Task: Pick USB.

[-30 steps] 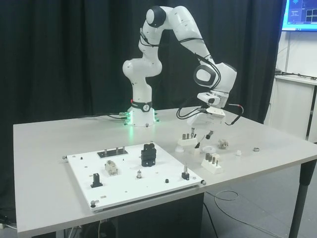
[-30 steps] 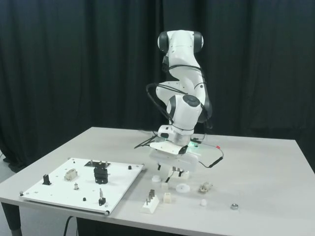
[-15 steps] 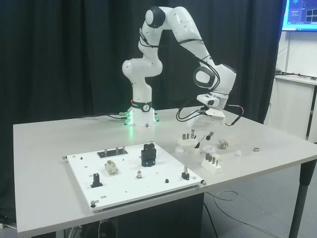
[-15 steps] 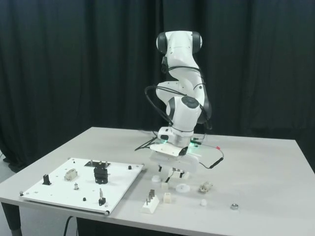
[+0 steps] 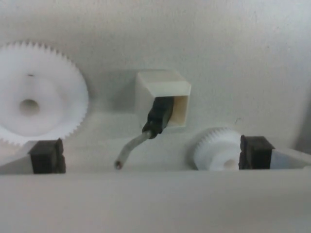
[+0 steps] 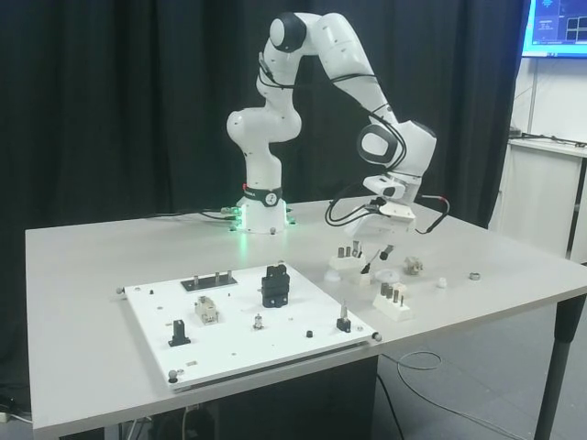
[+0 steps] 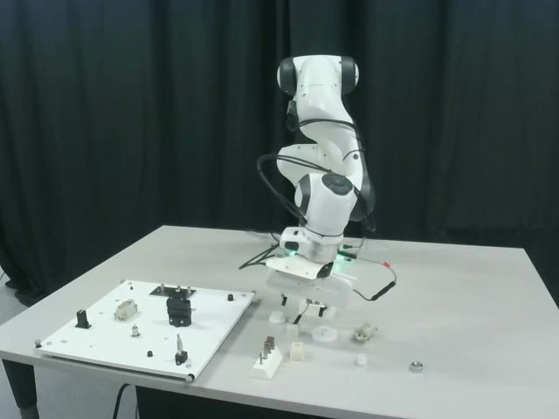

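A: What moved in the last second?

B: Arm drifted back and up a bit, toward its base. In both room views the hand (image 6: 375,248) now hangs above the loose parts on the bench (image 6: 83,257), not down among them. Small move, more like lining up than committing.

A: Hand state?

B: Wide. In the wrist view both black pads (image 5: 47,156) sit well apart, nothing between them.

A: Where's the USB?

B: Wrist view, left to right: big gear (image 5: 36,99), then the USB (image 5: 158,116), then small gear (image 5: 217,150). USB is a black plug seated in a white holder (image 5: 163,97), with a short grey cable stub running out of it. It sits between the pads, slightly nearer the right one. Not touched yet.

A: So the pick?

B: Not started, I'd say. Approach only. Next needs a descent and a close on the plug body, clear of the small gear just beside it.

A: Any labels or brands?

B: None readable on parts, holder or board (image 6: 243,316). The screen at the top right of the first room view is too small to read.
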